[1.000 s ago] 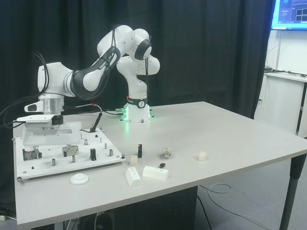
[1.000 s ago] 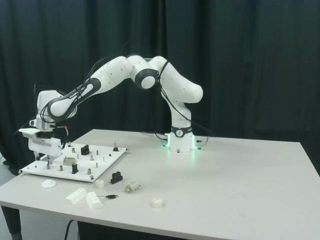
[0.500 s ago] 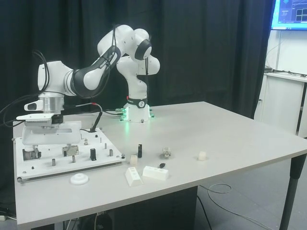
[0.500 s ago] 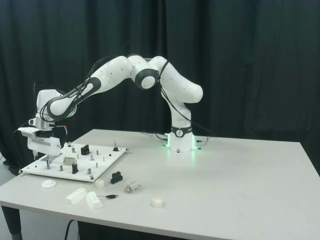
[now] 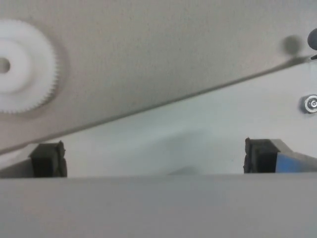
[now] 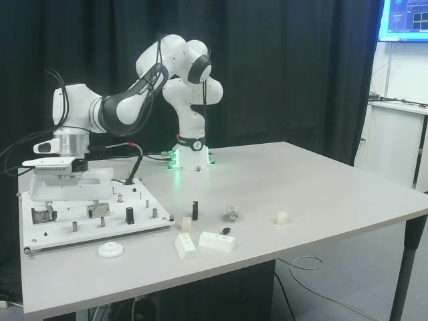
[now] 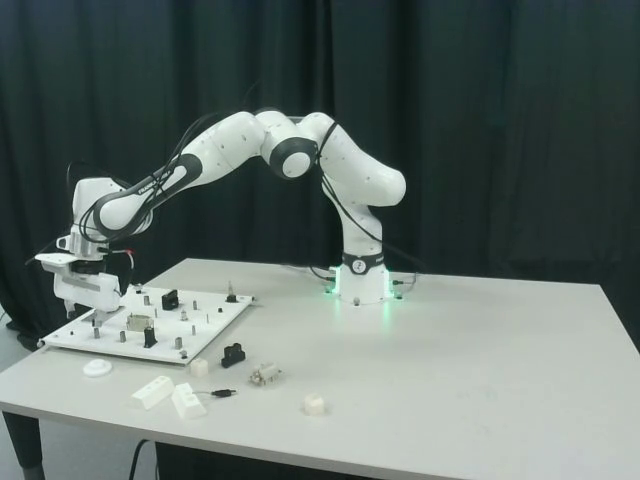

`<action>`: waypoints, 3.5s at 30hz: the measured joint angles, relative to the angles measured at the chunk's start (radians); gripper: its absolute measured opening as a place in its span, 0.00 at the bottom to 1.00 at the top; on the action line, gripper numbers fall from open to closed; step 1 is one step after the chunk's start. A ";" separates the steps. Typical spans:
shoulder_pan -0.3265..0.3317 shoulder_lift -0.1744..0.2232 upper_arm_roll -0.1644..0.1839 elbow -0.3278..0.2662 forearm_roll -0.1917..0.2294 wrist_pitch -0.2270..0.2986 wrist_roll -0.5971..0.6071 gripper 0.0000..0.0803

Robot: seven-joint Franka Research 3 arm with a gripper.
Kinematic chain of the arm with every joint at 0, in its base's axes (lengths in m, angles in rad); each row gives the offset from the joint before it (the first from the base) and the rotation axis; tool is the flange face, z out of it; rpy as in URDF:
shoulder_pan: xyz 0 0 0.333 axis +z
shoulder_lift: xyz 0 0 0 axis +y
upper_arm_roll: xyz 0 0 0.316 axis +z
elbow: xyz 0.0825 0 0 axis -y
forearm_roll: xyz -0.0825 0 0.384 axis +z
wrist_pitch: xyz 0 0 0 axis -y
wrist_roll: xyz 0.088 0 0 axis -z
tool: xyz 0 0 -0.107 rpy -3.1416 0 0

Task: Remove round peg 3.

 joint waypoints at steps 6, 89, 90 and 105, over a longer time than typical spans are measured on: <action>0.000 -0.001 -0.001 0.003 0.000 0.000 0.000 1.00; -0.034 0.093 -0.006 0.086 -0.134 -0.151 -0.057 1.00; -0.034 0.094 -0.006 0.086 -0.134 -0.150 -0.057 1.00; -0.034 0.100 -0.005 0.087 -0.113 -0.145 -0.049 0.56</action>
